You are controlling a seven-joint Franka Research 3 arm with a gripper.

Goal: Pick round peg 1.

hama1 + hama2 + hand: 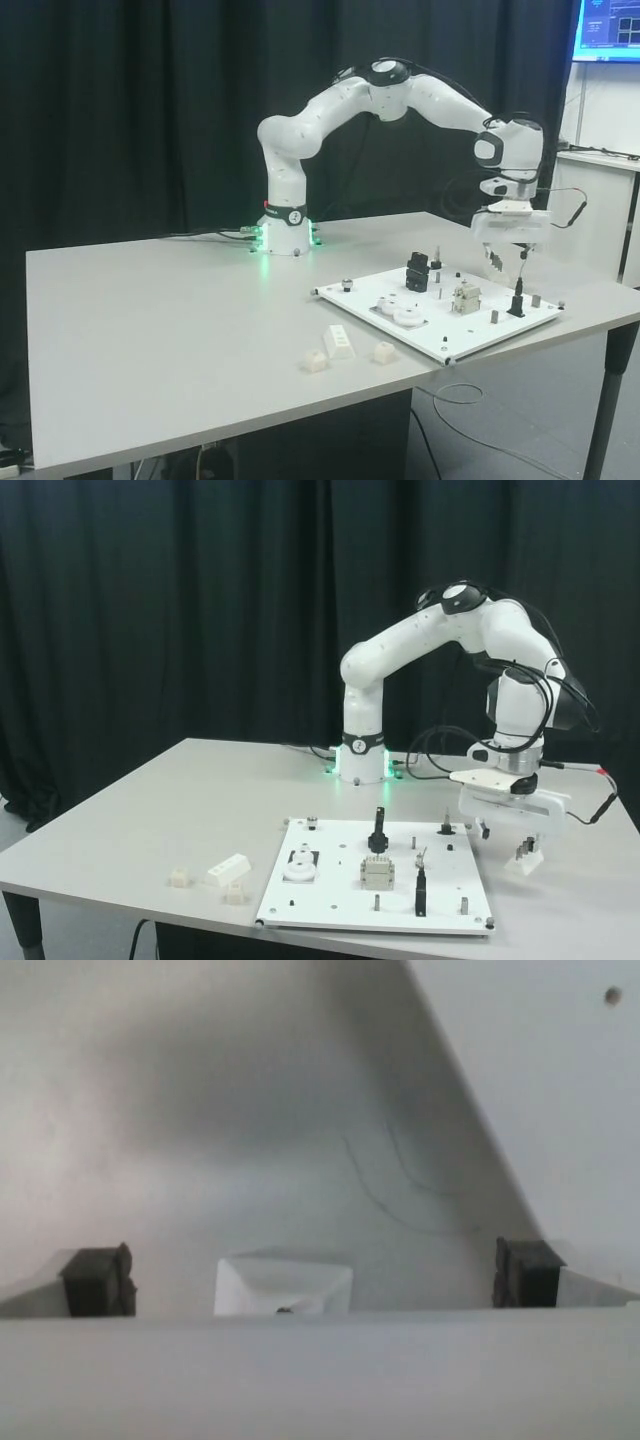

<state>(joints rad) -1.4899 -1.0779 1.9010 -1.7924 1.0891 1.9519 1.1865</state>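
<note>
Fingertips: nearest the wrist camera, the two black pads (97, 1280) stand far apart; the gripper (312, 1278) is wide open and holds nothing.
Below the gap: a small white holder (283, 1282) sits between the pads, off-centre toward one of them and well beneath.
Round peg: in the second room view we see short grey pins (521, 850) upright in that holder (524, 866). We take the peg to be one of them but cannot tell which.
Holder's place: on the grey table (150, 810), just off the white board (330, 880) at its 3 o'clock and apart from it.
Gripper's place: it hangs above the holder, with the holder at about 5 o'clock from it in the second room view.
Elsewhere: three small white blocks (228, 870) lie at the board's 9 o'clock, well apart from the work.
Risk, offset: we judge that a straight descent from here may land a pad on the holder's top rather than around a pin.
Risk, loose holder: if it is not fastened, a sideways touch may slide or tip it and spill the pins.
Risk, neighbours: the pins stand close, so a wide closing may catch two or the wrong one.
Risk, grip: a thin round pin gripped off-centre may roll or tilt as it is lifted.
</note>
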